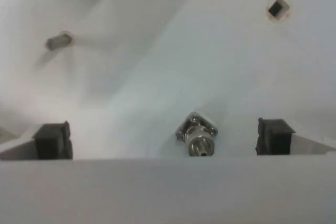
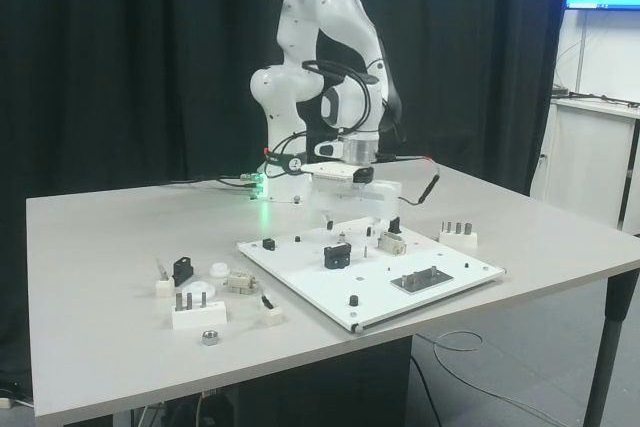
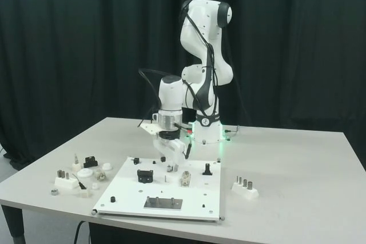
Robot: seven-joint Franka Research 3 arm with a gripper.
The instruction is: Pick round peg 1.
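One shiny round peg (image 1: 199, 142) is what you've got sitting upright on the white board (image 1: 236, 66), and in the wrist view it stands in the gap between the two black fingertips (image 1: 52, 140), a bit closer to one of them than the other. Your gripper (image 1: 163, 139) is spread wide, nothing pinched, neither pad touching the peg. From the first room view the gripper (image 2: 362, 224) hangs low over the back part of the white board (image 2: 440, 292), close to the surface, though the peg itself is too small to pick out there. Off the board you've got a small white block with pegs (image 3: 245, 188) on the grey table (image 3: 297, 164), and a cluster of loose parts (image 3: 80, 175) on the other side.
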